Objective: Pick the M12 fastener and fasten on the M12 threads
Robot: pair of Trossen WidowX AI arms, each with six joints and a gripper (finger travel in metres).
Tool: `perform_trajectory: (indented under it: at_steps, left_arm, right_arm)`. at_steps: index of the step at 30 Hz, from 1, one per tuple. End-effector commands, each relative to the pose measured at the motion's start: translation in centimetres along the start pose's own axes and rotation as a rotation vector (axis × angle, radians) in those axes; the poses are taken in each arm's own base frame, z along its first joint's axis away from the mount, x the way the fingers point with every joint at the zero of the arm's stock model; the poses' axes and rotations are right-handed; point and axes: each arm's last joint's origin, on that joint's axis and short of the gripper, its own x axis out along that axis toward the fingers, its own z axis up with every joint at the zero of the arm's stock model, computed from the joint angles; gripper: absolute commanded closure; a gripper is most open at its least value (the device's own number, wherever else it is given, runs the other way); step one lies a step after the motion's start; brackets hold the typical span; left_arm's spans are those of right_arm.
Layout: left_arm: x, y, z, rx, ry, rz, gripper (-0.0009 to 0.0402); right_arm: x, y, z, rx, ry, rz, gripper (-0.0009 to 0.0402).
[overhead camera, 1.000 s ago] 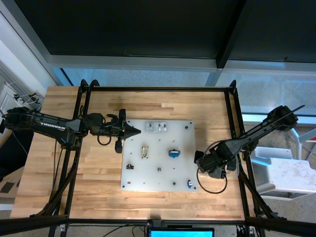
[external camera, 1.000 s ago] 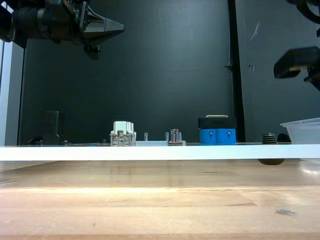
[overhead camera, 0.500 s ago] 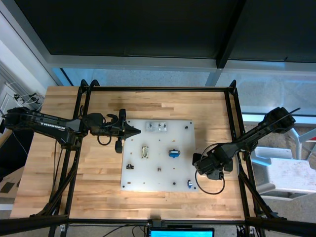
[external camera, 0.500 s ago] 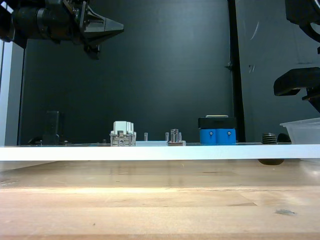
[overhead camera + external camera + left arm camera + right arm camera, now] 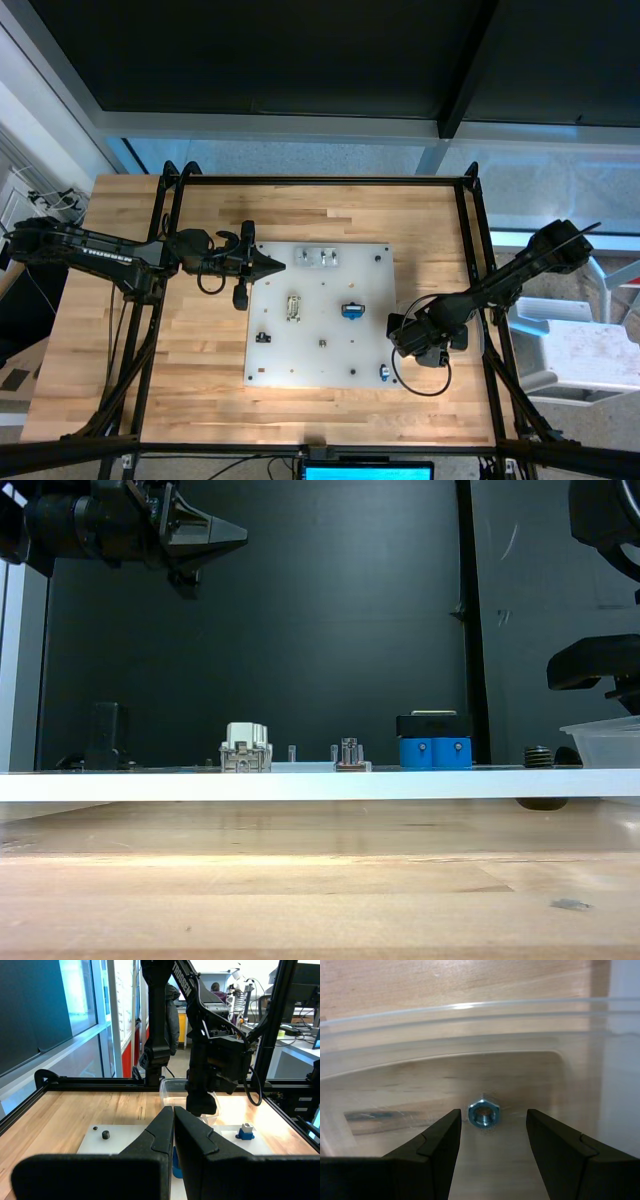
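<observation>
Right wrist view: your right pincer (image 5: pixel 492 1116) hangs apart over the nut (image 5: pixel 484 1114) in its tray (image 5: pixel 470 1025); stud (image 5: pixel 539 756) bare, nothing fastened yet. Left pincer (image 5: pixel 283 266), together, hovers over the board (image 5: pixel 300 360).

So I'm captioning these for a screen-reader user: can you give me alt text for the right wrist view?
A small silver nut lies loose in a clear tray, centred in the gap of the open right gripper, which points down at it without touching. The left gripper, outside this view, hangs shut above the white board's far left corner.
</observation>
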Motion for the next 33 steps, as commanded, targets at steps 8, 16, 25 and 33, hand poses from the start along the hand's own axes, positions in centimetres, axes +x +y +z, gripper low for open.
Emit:
perform_trajectory:
  at_steps: [8,16,25,33]
  left_arm:
    - [0.0,0.0,0.0,0.0,0.0,0.0,0.0393]
    - [0.0,0.0,0.0,0.0,0.0,0.0,0.0393]
    - [0.0,0.01,0.0,0.0,0.0,0.0,0.0393]
    - [0.0,0.01,0.0,0.0,0.0,0.0,0.0393]
  right_arm:
    - [0.87,0.32,-0.2,-0.002,-0.007,-0.011,0.0212]
    - [1.0,0.34,-0.21,-0.002,-0.011,-0.014,0.0213]
    - [1.0,0.32,-0.21,-0.001,-0.012,-0.016,0.0273]
    - [0.98,0.32,-0.19,-0.001,-0.014,-0.017,0.0328]
